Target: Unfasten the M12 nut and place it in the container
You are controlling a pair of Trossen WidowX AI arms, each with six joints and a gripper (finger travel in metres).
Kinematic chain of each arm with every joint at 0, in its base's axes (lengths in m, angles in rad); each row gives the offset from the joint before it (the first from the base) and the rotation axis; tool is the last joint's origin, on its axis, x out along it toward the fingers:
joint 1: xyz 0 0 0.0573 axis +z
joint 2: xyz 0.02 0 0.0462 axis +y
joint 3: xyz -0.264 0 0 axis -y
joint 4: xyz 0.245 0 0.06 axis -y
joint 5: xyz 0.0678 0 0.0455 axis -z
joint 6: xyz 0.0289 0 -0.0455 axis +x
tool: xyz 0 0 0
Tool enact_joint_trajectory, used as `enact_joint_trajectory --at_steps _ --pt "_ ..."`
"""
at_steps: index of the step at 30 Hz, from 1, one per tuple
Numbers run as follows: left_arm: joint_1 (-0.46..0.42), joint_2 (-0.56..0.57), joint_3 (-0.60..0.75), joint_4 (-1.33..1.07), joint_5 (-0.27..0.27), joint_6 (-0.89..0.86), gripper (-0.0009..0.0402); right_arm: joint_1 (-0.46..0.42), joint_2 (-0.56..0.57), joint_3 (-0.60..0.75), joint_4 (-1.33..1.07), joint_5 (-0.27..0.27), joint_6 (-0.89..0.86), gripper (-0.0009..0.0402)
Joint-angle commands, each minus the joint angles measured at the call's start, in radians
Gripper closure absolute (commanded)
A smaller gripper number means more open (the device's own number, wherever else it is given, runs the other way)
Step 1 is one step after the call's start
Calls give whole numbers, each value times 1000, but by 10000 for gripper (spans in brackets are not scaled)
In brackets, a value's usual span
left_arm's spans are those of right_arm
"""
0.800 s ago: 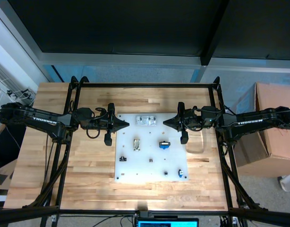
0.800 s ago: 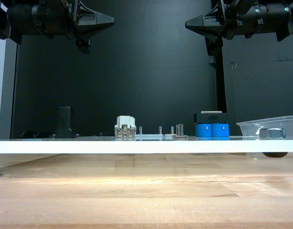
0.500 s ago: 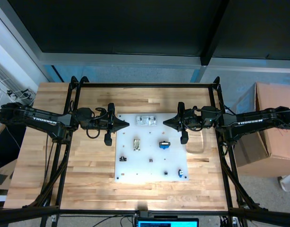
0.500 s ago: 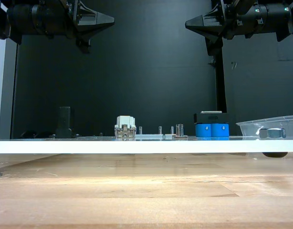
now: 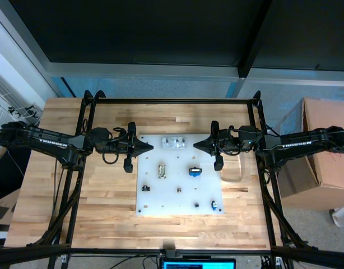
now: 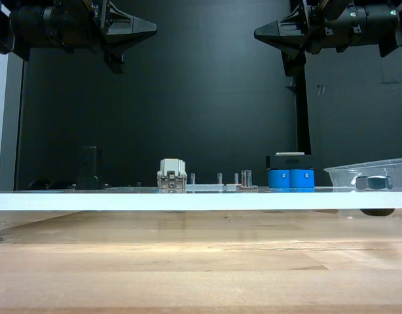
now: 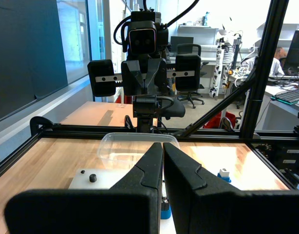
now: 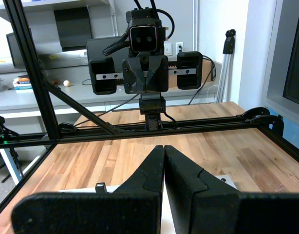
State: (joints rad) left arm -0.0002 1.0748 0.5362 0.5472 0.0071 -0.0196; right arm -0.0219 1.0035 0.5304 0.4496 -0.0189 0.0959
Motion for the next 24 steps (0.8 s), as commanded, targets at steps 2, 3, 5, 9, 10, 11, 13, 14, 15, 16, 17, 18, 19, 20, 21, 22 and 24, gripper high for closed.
enact_joint_trajectory --at_steps 2,3,5,9,10,11,13,14,15,16,17,18,19,20,21,22,24 --pt "0 0 0 0 0 0 393 0 0 0 0 0 1 393" --pt "0 0 0 0 0 0 393 1 0 0 5 0 0 393" --pt "0 0 0 0 0 0 393 1 0 0 7 0 1 393" --pt "0 0 0 0 0 0 393 3 0 16 -22 -39 23 393" --pt "0 0 0 0 0 0 393 7 0 33 -68 -56 55 393" --pt "0 0 0 0 0 0 393 14 4 53 -122 -57 76 393" --pt "0 0 0 1 0 0 393 42 13 98 -238 -51 83 393" --pt "0 0 0 1 0 0 393 60 22 120 -290 -49 83 393" --pt "0 0 0 0 0 0 393 80 30 143 -339 -48 84 393" --pt "0 0 0 0 0 0 393 106 42 167 -382 -41 90 393" --pt "0 0 0 0 0 0 393 134 56 192 -425 -16 100 393" --pt "0 0 0 0 0 0 393 165 71 217 -470 14 108 393" --pt "0 0 0 0 0 0 393 196 86 245 -517 44 110 393" --pt "0 0 0 1 0 0 393 226 103 272 -564 69 112 393" --pt "0 0 0 0 0 0 393 256 124 301 -610 90 121 393" --pt "0 0 0 0 0 0 393 283 144 330 -657 106 137 393" --pt "0 0 0 0 0 0 393 328 187 393 -745 109 174 393"
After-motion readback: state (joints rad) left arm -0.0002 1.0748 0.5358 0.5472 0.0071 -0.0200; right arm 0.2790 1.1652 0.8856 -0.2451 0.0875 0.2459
